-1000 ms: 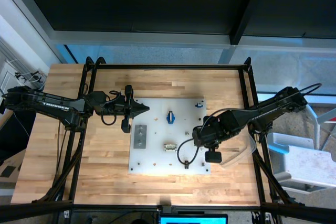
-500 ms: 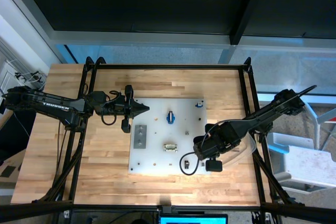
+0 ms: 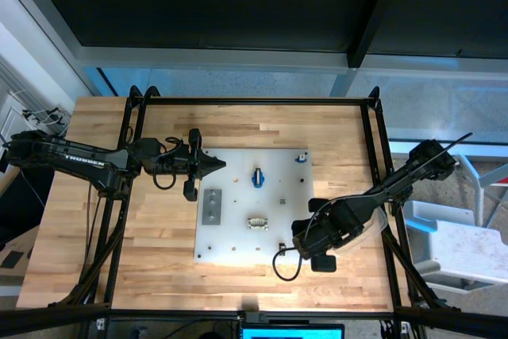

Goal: Pick the 16mm bar from the taskboard and place it in the container

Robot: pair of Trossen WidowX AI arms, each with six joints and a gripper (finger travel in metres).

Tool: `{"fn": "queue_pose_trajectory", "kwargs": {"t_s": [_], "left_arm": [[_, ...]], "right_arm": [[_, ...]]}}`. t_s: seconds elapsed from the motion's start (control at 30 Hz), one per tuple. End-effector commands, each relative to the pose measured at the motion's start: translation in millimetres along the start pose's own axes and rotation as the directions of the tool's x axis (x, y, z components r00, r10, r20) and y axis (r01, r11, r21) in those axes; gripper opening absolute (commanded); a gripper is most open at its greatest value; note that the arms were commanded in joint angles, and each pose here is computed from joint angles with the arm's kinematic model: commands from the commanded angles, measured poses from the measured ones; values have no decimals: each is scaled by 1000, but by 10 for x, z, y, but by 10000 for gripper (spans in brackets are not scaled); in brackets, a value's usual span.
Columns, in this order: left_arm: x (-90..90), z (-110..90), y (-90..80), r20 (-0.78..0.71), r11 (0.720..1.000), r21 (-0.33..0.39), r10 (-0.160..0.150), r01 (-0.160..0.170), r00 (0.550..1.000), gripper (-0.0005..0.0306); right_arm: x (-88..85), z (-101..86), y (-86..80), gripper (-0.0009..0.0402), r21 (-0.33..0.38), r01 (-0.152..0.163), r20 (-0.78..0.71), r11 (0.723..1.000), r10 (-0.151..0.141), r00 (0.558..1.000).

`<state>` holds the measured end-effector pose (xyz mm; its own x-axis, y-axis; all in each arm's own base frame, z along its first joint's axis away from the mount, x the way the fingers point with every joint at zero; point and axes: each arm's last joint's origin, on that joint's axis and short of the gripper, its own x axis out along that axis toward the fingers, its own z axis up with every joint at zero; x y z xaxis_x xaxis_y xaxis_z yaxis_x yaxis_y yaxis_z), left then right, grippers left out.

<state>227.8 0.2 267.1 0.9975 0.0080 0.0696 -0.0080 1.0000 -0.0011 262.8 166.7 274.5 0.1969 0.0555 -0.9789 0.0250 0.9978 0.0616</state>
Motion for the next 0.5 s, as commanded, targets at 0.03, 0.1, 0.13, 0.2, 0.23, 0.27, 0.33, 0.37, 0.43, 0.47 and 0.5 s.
{"fn": "queue_pose_trajectory", "kwargs": {"t_s": [0.03,0.1,0.13,0.2,0.23,0.27,0.33,0.37,0.43,0.47,0.5], "left_arm": [[0,2,1,1,1000,0,0,0,1000,0],[0,2,1,1,1000,0,0,0,1000,0],[0,2,0,1,1000,0,0,0,1000,0],[0,2,1,1,1000,0,0,0,1000,0],[0,2,1,1,1000,0,0,0,1000,0],[0,2,1,1,1000,0,0,0,1000,0],[1,1,1,0,1000,0,0,0,1000,0],[1,1,1,0,1000,0,0,0,1000,0],[0,2,0,1,1000,0,0,0,1000,0],[0,2,0,1,1000,0,0,0,1000,0],[1,1,1,0,1000,0,0,0,1000,0]], "right_arm": [[-1,-6,9,0,-1,-2,2,1000,2,1000],[-1,-4,11,0,-1,-2,4,1000,2,1000],[-1,-5,12,0,-1,-2,4,1000,2,1000],[0,-7,12,0,-2,0,4,1000,0,1000],[3,-8,11,0,-2,3,5,1000,-3,1000],[5,-9,10,0,-3,8,8,1000,-8,1000],[15,-13,6,6,-7,16,8,1000,-16,1000],[22,-17,5,14,-8,17,6,1000,-17,1000],[40,-25,1,37,-9,20,2,1000,-20,1000],[49,-28,0,51,-8,21,0,1000,-21,1000],[59,-30,-1,66,-8,21,1,1000,-21,1000]]}}
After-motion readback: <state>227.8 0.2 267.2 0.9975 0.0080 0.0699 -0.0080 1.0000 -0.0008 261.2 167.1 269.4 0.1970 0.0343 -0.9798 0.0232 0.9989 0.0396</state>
